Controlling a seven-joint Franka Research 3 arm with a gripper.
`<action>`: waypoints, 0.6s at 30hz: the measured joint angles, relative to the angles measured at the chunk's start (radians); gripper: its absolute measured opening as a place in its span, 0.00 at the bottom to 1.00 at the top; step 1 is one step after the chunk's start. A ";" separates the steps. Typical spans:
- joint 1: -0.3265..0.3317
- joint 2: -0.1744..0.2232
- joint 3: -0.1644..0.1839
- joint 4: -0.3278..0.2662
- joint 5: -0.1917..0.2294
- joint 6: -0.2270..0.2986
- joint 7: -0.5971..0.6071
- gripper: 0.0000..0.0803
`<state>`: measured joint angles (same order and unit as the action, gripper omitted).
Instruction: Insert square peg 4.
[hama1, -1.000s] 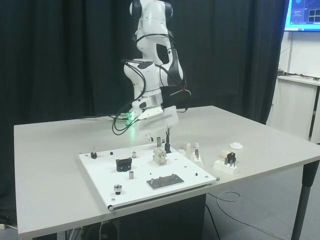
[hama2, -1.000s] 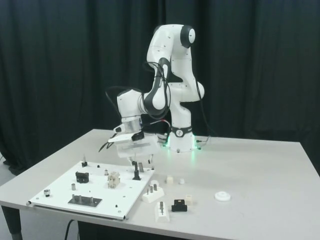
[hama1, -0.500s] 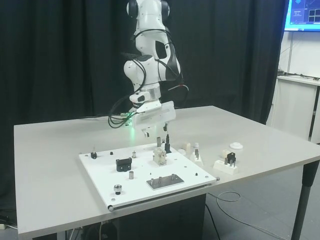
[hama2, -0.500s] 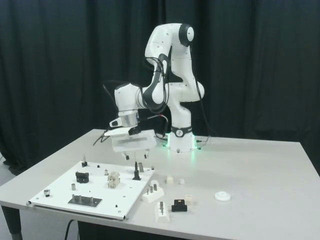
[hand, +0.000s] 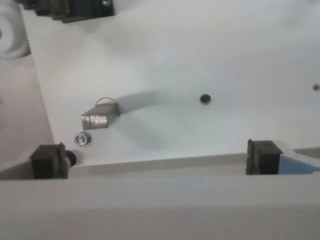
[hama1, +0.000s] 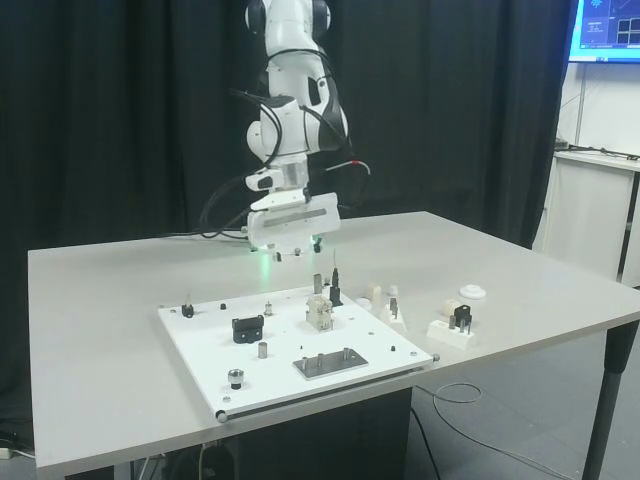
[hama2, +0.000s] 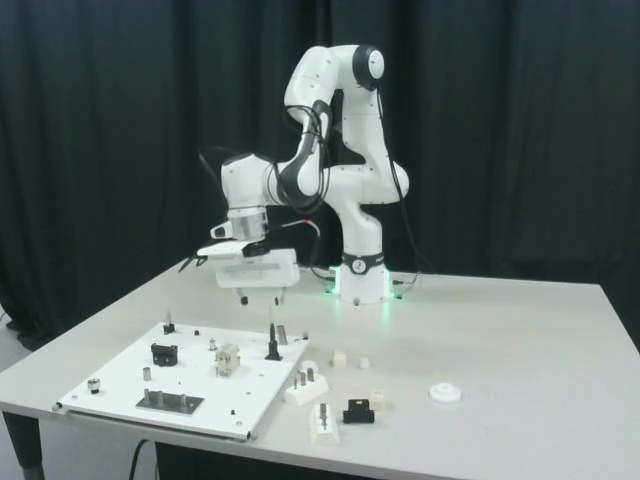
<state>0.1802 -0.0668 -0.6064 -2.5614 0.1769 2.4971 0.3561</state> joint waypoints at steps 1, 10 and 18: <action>-0.002 -0.001 0.000 0.000 -0.001 -0.002 0.009 1.00; -0.015 0.003 0.000 -0.001 -0.002 -0.006 0.074 1.00; -0.016 0.027 0.001 -0.004 0.000 0.035 0.089 1.00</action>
<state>0.1639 -0.0397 -0.6053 -2.5656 0.1768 2.5319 0.4447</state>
